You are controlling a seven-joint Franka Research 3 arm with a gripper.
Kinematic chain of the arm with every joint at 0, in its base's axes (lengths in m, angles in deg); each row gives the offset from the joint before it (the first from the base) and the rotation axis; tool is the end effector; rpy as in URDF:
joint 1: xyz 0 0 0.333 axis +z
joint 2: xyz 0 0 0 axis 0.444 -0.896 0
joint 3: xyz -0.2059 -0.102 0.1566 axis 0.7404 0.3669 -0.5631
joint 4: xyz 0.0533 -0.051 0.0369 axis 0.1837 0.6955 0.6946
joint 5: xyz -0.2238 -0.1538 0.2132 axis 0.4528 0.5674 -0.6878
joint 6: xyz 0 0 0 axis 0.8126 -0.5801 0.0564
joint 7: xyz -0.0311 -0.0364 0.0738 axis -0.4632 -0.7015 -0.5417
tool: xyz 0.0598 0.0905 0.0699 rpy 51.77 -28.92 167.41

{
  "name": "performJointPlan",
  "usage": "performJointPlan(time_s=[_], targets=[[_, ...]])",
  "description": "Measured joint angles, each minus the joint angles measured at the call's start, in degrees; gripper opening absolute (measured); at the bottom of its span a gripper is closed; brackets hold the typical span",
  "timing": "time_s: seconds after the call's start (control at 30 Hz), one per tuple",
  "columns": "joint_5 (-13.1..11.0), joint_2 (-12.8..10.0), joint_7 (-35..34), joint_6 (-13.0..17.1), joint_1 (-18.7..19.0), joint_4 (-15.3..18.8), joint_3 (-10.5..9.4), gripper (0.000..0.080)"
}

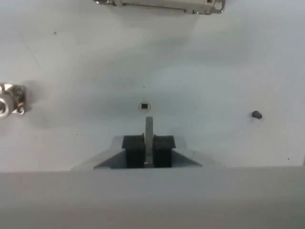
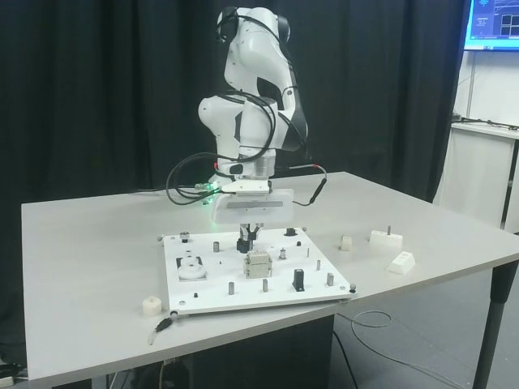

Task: Insert square peg 1.

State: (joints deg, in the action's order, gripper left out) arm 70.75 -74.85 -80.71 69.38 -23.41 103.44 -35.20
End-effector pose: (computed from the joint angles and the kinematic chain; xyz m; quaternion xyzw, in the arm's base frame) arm 0.4976 -0.1743 0.2324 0.8943 -0.4456 0.0322 0.0235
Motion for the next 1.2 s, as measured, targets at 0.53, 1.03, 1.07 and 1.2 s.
performJointPlan(time_s=[0.53,1.03,1.07,1.2], targets=[[0.00,-0.40,0.00,0.08,-0.07,-0.03,0.03,0.0034],[-0.80,-1.91,0.00,0.15,-0.07,-1.10,0.03,0.0034],[-0.82,-2.01,0.00,0.17,-0.07,-1.15,0.03,0.0034],[-1.01,-2.42,0.01,0.26,-0.07,-1.37,0.03,0.0034]])
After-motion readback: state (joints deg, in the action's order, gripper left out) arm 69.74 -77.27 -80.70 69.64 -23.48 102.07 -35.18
